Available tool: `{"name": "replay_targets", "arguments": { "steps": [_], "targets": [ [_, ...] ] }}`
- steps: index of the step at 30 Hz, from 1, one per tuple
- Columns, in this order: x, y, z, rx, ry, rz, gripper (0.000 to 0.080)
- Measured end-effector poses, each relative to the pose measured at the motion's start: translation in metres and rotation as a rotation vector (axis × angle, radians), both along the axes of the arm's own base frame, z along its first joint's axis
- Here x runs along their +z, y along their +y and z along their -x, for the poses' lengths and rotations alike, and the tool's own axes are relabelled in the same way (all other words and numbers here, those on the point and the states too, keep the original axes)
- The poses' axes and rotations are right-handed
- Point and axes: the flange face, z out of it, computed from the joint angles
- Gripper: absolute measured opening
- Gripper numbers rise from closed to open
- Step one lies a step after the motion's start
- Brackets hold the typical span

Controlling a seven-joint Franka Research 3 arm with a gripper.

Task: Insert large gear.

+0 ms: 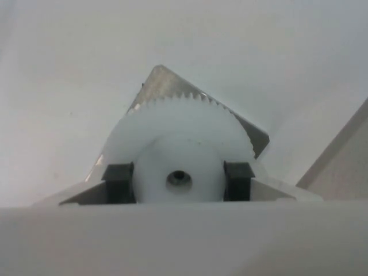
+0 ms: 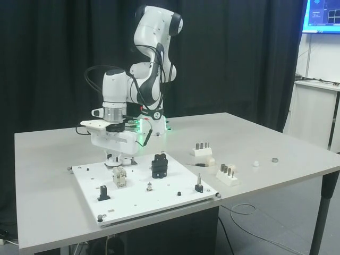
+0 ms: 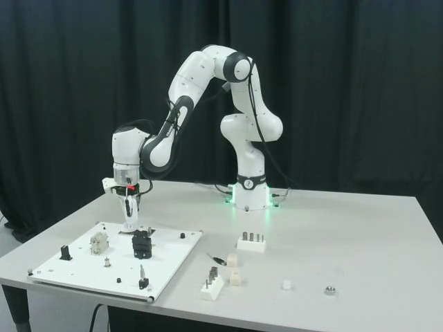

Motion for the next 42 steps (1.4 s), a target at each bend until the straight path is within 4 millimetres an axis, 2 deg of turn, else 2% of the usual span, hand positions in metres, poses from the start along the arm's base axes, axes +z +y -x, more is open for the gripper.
{"name": "replay_targets", "arguments": {
  "steps": [42],
  "targets": [
    [0.0002,-0.0003,-0.0008,-0.016,0.001,-0.002,0.0331]
  ]
}}
